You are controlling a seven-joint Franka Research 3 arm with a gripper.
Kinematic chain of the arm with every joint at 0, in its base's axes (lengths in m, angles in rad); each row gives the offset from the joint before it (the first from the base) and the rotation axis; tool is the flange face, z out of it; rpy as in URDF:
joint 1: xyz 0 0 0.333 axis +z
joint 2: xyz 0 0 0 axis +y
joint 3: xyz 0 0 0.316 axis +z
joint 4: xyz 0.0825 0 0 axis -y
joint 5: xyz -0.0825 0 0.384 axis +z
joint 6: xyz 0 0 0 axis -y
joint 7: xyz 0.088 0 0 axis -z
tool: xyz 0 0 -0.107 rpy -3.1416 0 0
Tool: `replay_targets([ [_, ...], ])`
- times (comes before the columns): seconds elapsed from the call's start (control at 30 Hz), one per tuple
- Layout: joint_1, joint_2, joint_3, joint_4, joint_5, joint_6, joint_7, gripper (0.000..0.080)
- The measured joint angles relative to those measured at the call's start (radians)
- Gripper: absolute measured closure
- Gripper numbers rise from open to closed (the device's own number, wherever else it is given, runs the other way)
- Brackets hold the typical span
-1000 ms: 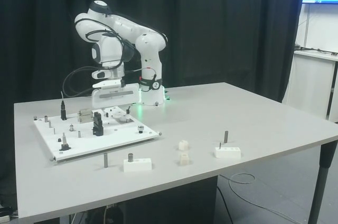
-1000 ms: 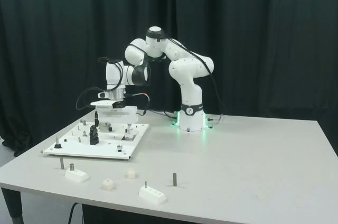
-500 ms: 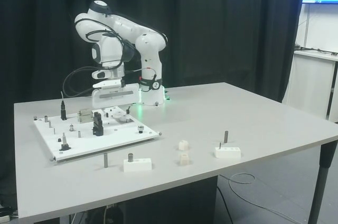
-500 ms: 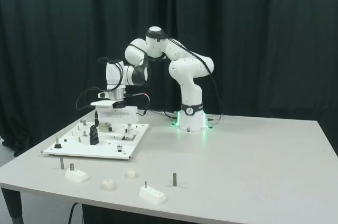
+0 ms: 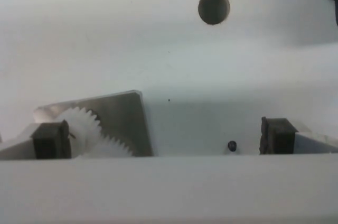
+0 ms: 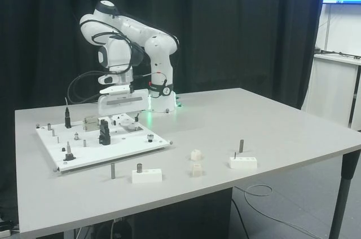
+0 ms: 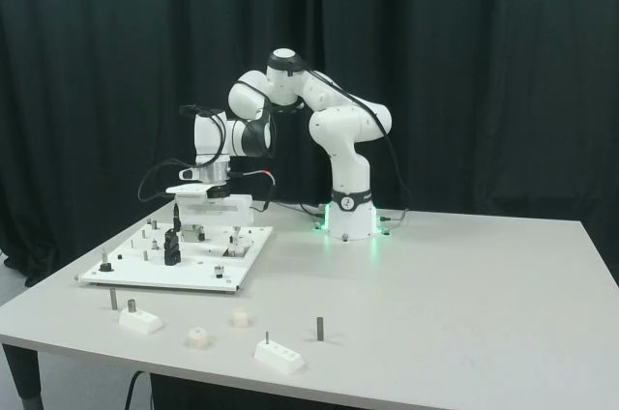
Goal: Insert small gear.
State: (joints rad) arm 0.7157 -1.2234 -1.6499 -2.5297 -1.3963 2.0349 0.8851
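Observation:
In the wrist view two white gears lie meshed on a grey metal plate (image 5: 124, 115): a larger gear (image 5: 82, 123) and a smaller gear (image 5: 115, 148) partly hidden by the gripper body. My gripper (image 5: 163, 137) hangs open just above the white board (image 5: 174, 71), with one black fingertip (image 5: 50, 139) in front of the larger gear and the other (image 5: 277, 135) far from it. Nothing is between the fingers. In the room views the gripper (image 6: 120, 116) (image 7: 206, 224) is low over the far part of the board (image 6: 121, 147) (image 7: 155, 277).
A round hole (image 5: 214, 7) and a small dark screw (image 5: 232, 146) mark the board. A black part (image 6: 104, 132) and several pegs stand on the board. In front of it on the table are white blocks (image 6: 146, 175) (image 6: 243, 162), small white pieces (image 6: 196, 154) and loose pegs (image 6: 241, 146).

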Motion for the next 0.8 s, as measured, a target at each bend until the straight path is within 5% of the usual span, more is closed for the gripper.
replay_targets([
  [0.8,0.001,0.0,0.002,-0.001,-0.002,-0.003,-0.022,0.0003],
])
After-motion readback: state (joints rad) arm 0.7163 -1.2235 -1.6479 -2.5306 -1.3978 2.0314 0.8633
